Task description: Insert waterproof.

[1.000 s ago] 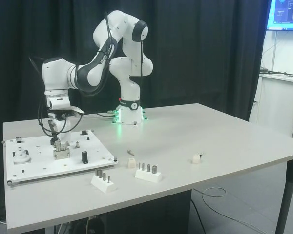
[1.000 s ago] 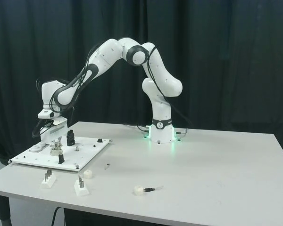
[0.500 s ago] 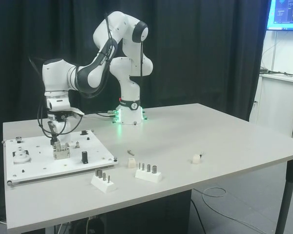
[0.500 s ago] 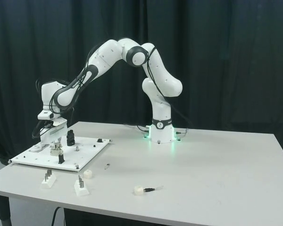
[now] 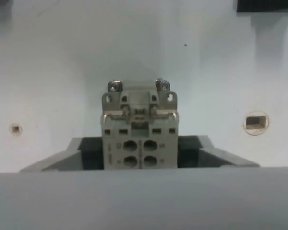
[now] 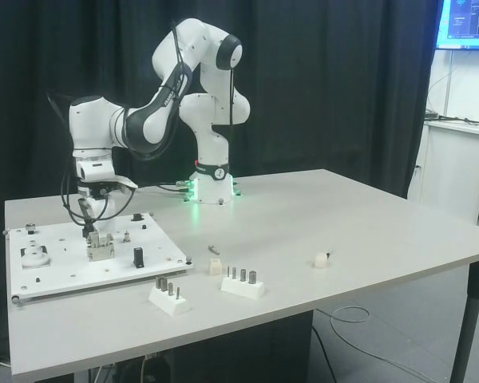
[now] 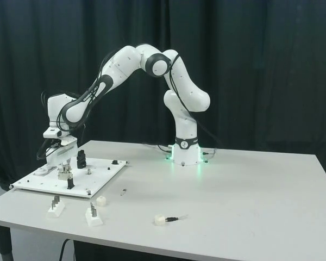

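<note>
While the white arm's end effector (image 6: 89, 226) hovers just above it, fingers' state impossible to tell, the grey four-holed waterproof connector block (image 5: 138, 128) sits on the white board (image 6: 56, 267) on the grey counter (image 6: 343, 215)

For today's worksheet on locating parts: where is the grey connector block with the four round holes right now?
The connector block stands on the white board at the table's end far from the arm's base, directly under the gripper, with a black post beside it.

one white board (image 6: 80, 267), two pin racks (image 6: 169, 298)
</note>
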Action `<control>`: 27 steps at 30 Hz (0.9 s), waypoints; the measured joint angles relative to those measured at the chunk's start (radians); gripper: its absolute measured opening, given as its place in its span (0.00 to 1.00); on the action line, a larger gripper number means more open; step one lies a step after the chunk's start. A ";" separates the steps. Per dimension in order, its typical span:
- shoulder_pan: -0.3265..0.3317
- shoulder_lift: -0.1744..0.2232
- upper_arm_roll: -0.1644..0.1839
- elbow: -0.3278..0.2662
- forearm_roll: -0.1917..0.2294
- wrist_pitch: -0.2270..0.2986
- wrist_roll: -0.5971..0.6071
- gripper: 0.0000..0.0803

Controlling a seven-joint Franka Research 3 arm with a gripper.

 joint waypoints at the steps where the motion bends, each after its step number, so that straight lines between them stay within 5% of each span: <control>1: 0.000 0.000 0.000 0.000 0.000 -0.002 0.001 0.39; 3: 0.002 0.000 0.000 0.000 0.000 -0.004 0.004 0.39; 4: 0.002 0.000 0.000 0.000 0.000 -0.004 0.007 0.61; 9: 0.005 0.000 0.000 0.000 0.000 -0.005 0.019 0.61; 10: 0.006 0.000 0.000 0.001 0.000 -0.005 0.021 0.89; 27: 0.014 -0.023 -0.004 0.022 0.000 -0.029 0.065 0.99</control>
